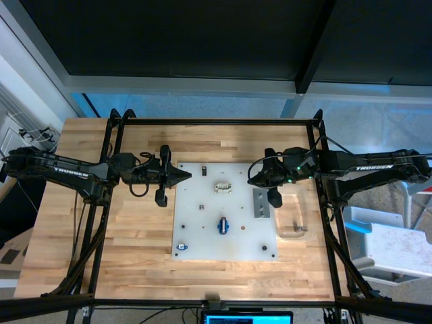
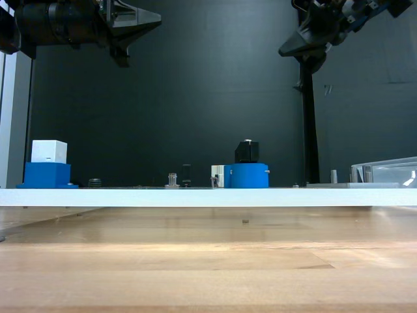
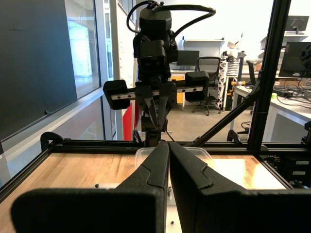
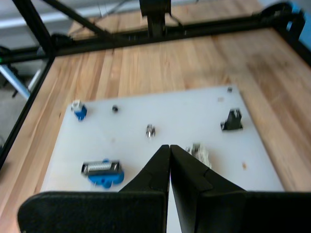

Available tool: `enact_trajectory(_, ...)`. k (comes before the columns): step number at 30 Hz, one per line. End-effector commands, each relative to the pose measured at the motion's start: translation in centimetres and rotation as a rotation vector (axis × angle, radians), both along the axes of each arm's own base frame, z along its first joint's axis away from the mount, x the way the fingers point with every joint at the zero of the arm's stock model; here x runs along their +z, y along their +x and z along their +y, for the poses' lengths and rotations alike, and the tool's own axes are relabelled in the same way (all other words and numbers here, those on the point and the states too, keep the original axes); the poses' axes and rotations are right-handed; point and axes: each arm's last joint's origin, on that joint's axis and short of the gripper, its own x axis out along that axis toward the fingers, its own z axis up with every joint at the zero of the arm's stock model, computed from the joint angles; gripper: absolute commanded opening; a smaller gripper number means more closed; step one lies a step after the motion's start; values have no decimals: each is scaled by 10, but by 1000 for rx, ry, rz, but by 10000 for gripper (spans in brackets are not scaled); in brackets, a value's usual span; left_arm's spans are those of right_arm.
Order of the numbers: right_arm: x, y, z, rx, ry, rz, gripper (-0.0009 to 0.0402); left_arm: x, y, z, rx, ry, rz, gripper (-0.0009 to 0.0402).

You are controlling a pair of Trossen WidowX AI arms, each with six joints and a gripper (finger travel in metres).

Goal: Pick the 16mm cylinder and place it in the taskboard

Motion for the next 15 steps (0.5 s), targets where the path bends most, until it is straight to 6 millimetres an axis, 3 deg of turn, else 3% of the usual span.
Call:
enact_trajectory(1, 2, -4, 2, -2, 16, 63, 0, 0, 0, 0, 0, 0, 0, 0)
enact_trajectory(15, 1, -18, 17, -44, 47, 254, 0, 0, 0, 0, 0, 0, 0, 0)
